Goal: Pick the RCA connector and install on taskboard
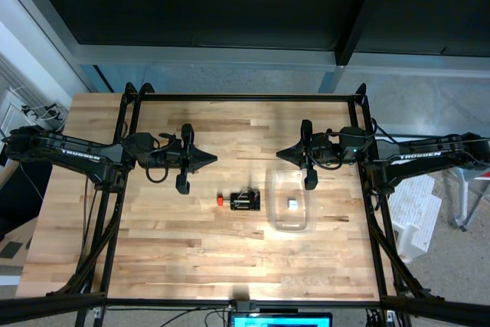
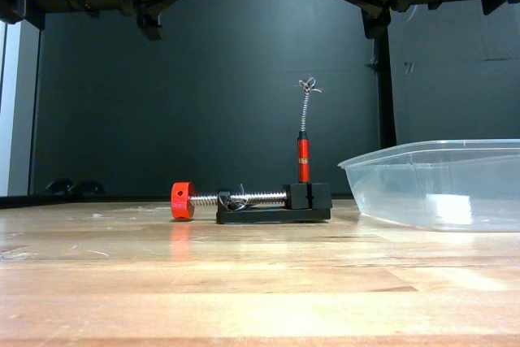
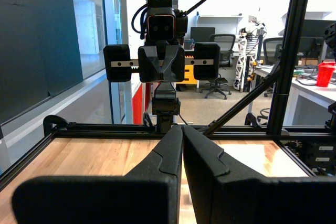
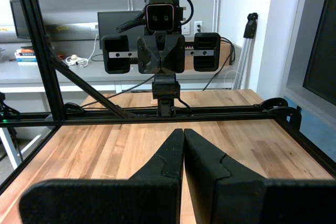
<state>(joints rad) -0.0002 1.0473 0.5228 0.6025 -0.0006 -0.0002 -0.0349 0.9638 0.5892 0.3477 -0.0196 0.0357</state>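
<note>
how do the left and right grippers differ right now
The left gripper points toward the right side of the table, the right gripper toward its left. The left gripper hangs left of and beyond the taskboard; the right gripper hangs near the far end of the clear tray holding the RCA connector. Both are shut, empty and high above the table.

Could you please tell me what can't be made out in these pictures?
- RCA connector: too small in the high view, a pale speck in the clear tray. In the low view it is only a blur through the tray wall.
- Taskboard top fittings: too small in the high view, side-on in the low view.
- Wrist views: the shut left gripper and right gripper, parked high, see neither.
</note>
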